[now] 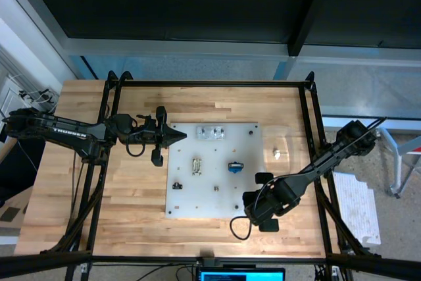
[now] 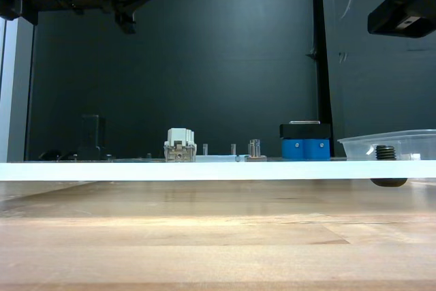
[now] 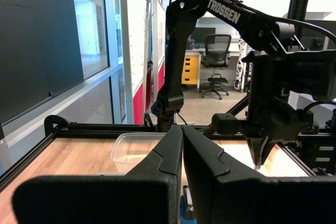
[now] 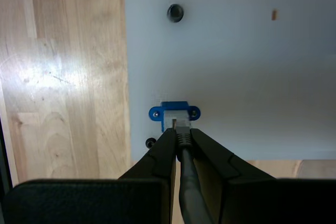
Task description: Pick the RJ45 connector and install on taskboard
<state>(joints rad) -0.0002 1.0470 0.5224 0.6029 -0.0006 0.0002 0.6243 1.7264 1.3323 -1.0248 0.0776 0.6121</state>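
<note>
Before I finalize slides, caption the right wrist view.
Right claw shut on cabled whitish RJ45 connector at white taskboard's blue socket; left claw, shut, over board's left edge.

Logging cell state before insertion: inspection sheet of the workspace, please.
Surface: wooden table, taskboard lying on it.
Job's things: RJ45 connector in right gripper, raised above taskboard, facing blue fitting; not seated.
Clutter: clear tray beside taskboard, small dark part inside.
Grippers: left gripper shut, empty, raised over taskboard's left edge; right gripper shut on RJ45 connector.
Cables: black cable runs back from RJ45 connector.
Surroundings: black frame around table; office chair beyond.
</note>
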